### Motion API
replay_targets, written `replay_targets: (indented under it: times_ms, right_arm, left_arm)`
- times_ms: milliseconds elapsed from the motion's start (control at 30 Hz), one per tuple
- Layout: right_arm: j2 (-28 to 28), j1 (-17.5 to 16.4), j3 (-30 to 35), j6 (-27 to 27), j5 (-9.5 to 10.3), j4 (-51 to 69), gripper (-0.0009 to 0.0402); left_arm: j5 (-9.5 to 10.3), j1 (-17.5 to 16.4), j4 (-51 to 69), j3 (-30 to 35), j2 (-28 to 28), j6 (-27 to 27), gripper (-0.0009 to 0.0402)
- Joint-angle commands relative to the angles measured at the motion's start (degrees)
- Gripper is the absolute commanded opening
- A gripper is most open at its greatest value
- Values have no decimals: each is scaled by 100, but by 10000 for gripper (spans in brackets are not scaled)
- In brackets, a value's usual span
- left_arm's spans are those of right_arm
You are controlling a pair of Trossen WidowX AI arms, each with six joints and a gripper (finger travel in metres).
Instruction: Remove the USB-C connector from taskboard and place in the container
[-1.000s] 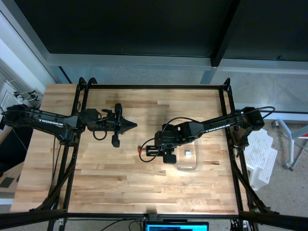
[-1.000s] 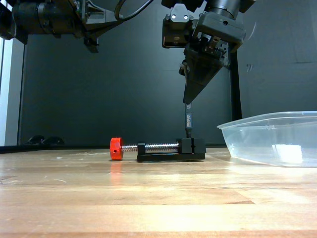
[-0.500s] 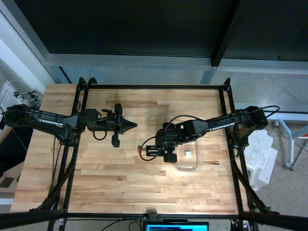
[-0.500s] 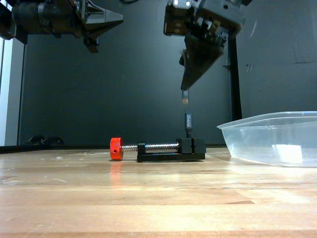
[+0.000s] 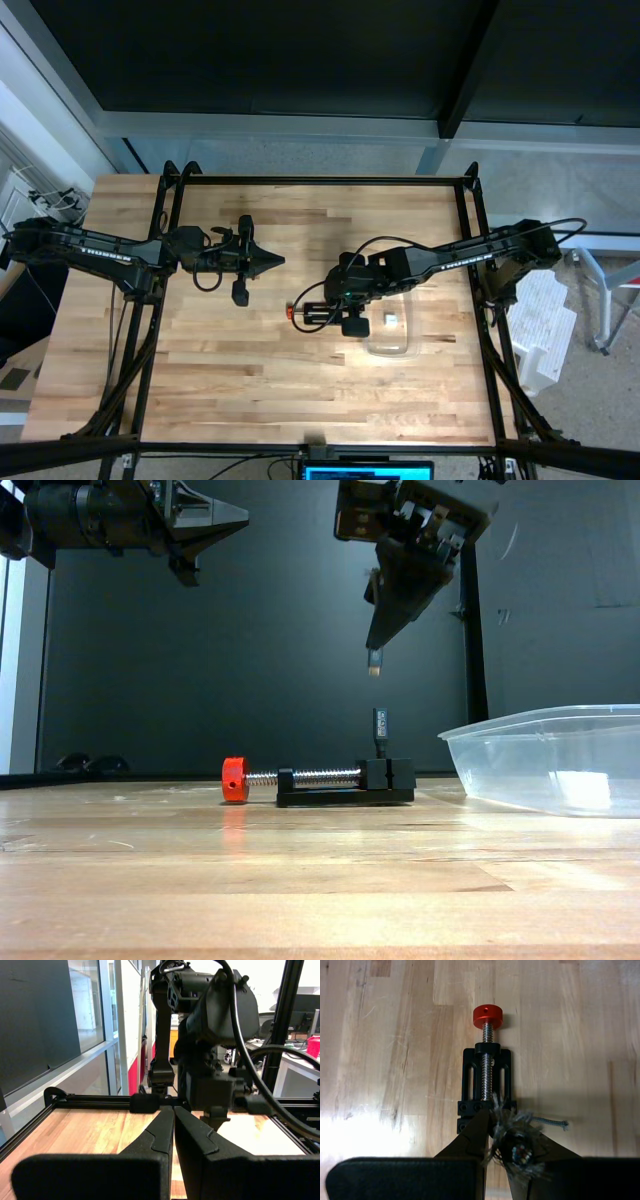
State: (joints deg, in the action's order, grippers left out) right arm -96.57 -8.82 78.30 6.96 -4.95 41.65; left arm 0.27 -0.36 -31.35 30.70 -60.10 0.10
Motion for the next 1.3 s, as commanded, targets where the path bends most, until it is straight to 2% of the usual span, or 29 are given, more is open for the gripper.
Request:
replay_targets:
  times_ms: [33,200,733,1067,1233,1300]
  right_arm:
    - [122,-13,-33,7,2,223,0]
    - [413,-37,-289,24,2,291,0]
    - [1552,-236,-1722,164,0,304,0]
    - [1976,-284,-2382,326,0,391,0]
    - [2009,-356,-2612,376,-2,424,5]
    - [2006,-404,-2691,391,-59,417,14]
  left_arm:
    - [-2,0,-2,0,0,2,0]
    - [-2,0,0,0,-2,2,0]
    - [-2,0,0,0,-2,2,0]
    - [-2,0,0,0,0,2,0]
    - [-2,0,0,0,-2,2,0]
    - [-2,0,-2,0,-2,2,0]
